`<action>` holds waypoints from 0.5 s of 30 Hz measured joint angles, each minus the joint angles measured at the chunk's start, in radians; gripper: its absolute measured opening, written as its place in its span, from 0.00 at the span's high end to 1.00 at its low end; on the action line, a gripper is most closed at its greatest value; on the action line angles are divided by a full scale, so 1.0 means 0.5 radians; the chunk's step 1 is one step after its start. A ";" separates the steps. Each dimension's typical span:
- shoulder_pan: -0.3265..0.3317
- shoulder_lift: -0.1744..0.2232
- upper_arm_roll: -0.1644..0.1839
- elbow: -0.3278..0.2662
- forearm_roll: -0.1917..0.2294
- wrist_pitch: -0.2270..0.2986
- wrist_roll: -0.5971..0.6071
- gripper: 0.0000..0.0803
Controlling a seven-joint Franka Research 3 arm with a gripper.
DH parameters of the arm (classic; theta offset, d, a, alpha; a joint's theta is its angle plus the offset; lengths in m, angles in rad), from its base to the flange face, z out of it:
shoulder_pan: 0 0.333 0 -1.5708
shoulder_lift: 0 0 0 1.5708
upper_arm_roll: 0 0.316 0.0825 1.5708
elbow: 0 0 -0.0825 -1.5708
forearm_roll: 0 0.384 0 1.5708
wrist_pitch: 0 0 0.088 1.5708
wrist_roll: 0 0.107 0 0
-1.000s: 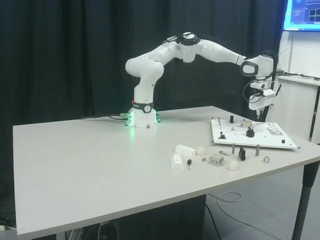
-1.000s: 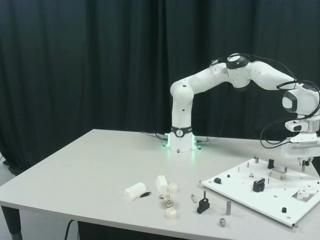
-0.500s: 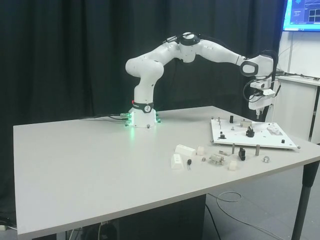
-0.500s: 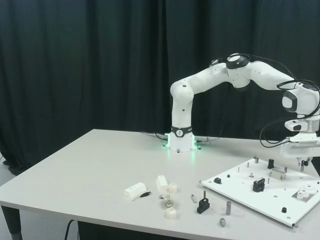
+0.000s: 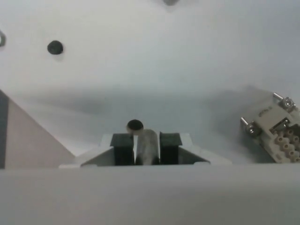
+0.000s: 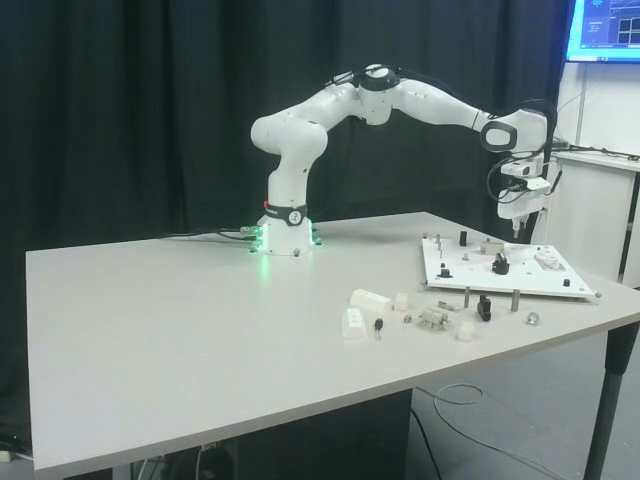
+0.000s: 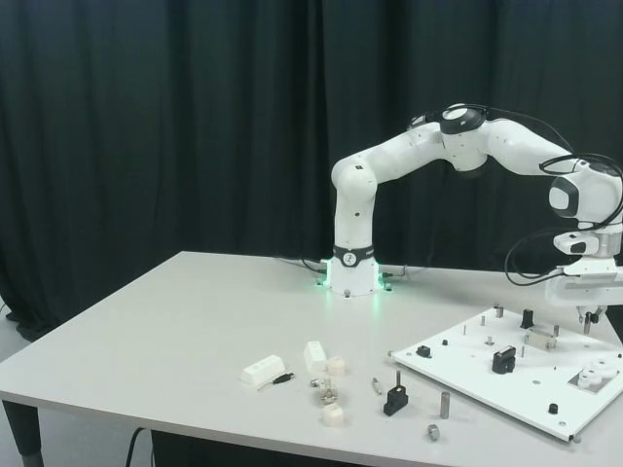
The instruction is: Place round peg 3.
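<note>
Since the earlier frames the white arm has risen slightly, carrying the gripper a little higher above the far end of the white assembly board. The black fingertips are closed on round peg 3, a grey metal cylinder held upright between them. Just beyond the peg's tip lies a black round hole in the board, and a multi-pin connector sits well off to one side.
</note>
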 joint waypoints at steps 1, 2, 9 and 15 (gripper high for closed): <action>0.000 0.000 -0.001 0.000 -0.001 0.000 0.000 0.86; 0.000 0.000 -0.002 0.000 -0.001 0.000 0.000 0.86; 0.000 0.000 -0.011 -0.002 -0.003 0.000 -0.003 0.86; -0.002 0.001 -0.026 -0.006 -0.004 0.000 -0.004 0.86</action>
